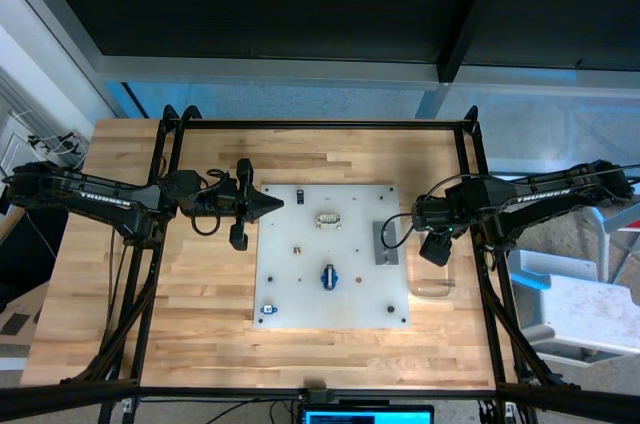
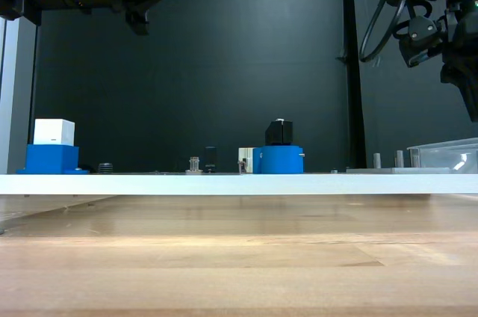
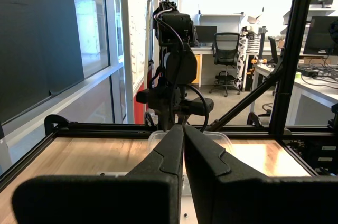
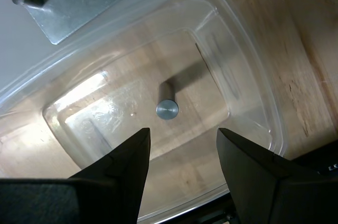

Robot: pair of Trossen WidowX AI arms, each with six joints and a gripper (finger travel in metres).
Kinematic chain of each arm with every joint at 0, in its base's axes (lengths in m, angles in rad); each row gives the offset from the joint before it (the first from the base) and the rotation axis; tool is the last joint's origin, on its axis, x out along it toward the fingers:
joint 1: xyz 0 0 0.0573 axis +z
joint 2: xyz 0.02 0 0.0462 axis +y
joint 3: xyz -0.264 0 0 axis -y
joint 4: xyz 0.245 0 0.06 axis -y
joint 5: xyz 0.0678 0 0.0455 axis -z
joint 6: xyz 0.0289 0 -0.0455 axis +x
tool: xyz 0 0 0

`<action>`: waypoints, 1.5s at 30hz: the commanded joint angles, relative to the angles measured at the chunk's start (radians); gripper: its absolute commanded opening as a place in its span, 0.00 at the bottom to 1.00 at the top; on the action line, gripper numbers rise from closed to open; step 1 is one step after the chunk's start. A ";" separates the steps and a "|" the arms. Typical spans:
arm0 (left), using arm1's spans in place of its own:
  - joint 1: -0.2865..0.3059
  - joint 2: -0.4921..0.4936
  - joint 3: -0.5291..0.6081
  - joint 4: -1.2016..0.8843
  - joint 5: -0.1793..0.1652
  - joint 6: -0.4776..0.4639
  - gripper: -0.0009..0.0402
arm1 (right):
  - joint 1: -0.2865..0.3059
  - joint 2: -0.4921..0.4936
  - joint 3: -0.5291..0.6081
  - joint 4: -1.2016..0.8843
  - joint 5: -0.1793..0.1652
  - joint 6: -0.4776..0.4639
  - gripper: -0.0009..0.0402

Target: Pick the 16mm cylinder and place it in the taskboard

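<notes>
**Right tool** [image 4: 182,133]: positioned above the clear plastic tray [image 4: 248,71], which is set on the worktop [image 1: 130,284] just beside the right edge of the taskboard [image 1: 300,289]. Its fingers are spread, and nothing is held between them.

**16mm cylinder** [image 4: 167,109]: located inside the tray, resting on the tray floor, apart from every wall. No other item is noted in the tray. The round end face is turned towards the right wrist camera, so the long axis is judged to stand upright. A slight lean cannot be ruled out from this angle. The peg lies below the tool and just forward of the gap between the spread fingers, a little nearer one finger than the other.

**Left tool** [image 1: 270,202]: held high over the left edge of the taskboard, fingers pressed together and empty. It is well apart from the tray.

**Assessment:** the right arm is plainly the nearer. The pick is not yet made and the taskboard has not received the peg. The coming move is judged to need a small forward correction to centre the gap over the end face. A straight descent along the peg's axis would follow, kept clear of the tray walls
</notes>
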 commanded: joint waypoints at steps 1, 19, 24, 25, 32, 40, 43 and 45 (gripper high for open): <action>0.000 0.000 0.000 0.000 0.000 0.000 0.02 | 0.003 0.006 -0.001 0.001 0.000 0.000 0.44; 0.000 0.000 0.000 0.000 0.000 0.000 0.02 | 0.021 0.037 -0.053 0.079 0.000 0.040 0.64; 0.000 0.000 0.000 0.000 0.000 0.000 0.02 | 0.035 0.037 -0.067 0.103 0.003 0.057 0.64; 0.000 0.000 0.000 0.000 0.000 0.000 0.02 | 0.035 0.037 -0.069 0.106 0.005 0.060 0.64; 0.000 0.000 0.000 0.000 0.000 0.000 0.02 | 0.042 0.049 -0.100 0.142 0.027 0.076 0.65; 0.000 0.000 0.000 0.000 0.000 0.000 0.02 | 0.045 0.083 -0.139 0.208 0.037 0.090 0.63; 0.000 0.000 0.000 0.000 0.000 0.000 0.02 | 0.046 0.094 -0.146 0.221 0.046 0.090 0.63; 0.000 0.000 0.000 0.000 0.000 0.000 0.02 | 0.047 0.100 -0.147 0.229 0.046 0.091 0.62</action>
